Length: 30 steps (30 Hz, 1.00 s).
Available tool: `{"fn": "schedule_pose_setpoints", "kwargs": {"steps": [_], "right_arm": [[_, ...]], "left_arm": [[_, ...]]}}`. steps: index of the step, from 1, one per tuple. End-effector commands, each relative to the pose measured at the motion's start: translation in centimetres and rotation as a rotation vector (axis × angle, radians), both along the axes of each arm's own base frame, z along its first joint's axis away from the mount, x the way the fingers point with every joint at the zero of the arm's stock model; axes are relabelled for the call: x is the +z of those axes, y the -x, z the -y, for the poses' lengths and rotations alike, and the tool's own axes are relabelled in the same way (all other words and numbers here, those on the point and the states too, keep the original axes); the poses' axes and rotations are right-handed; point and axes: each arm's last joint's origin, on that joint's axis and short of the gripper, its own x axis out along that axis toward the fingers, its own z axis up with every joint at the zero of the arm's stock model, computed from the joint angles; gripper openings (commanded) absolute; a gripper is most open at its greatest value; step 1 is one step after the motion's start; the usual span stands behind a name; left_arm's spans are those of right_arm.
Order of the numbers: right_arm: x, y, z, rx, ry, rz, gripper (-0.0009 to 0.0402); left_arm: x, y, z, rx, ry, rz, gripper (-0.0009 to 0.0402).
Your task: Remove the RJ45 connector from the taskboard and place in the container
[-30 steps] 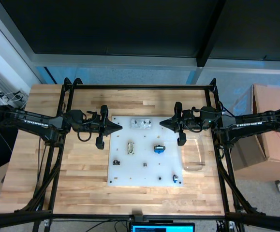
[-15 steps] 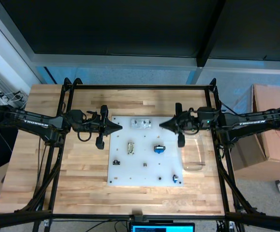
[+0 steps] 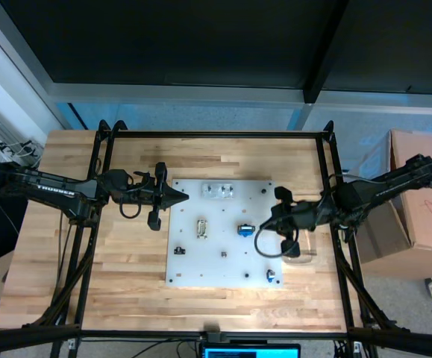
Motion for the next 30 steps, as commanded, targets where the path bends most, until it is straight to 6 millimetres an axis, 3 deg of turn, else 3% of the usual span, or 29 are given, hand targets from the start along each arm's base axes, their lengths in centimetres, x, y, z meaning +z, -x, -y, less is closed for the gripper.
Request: {"fn": "schedule_pose_setpoints", "kwargs": {"steps": [1,16,24,30], "right_arm": [[0.2,0.0,-1.4,0.008,-0.011,-0.075,0.0],[1.7,0.1,-6.2,0.01,-0.019,-0.351,0.0],[3.0,0.2,-6.9,0.026,-0.037,-0.421,0.0],[2.8,0.2,-7.0,0.023,-0.033,-0.43,0.0]], "left_arm": [[0.0,0.0,0.0,0.0,0.0,0.0,0.0],[0.0,0.0,0.0,0.0,0.0,0.0,0.0],[0.0,0.0,0.0,0.0,0.0,0.0,0.0],[0.0,0.0,0.0,0.0,0.0,0.001,0.0]]}}
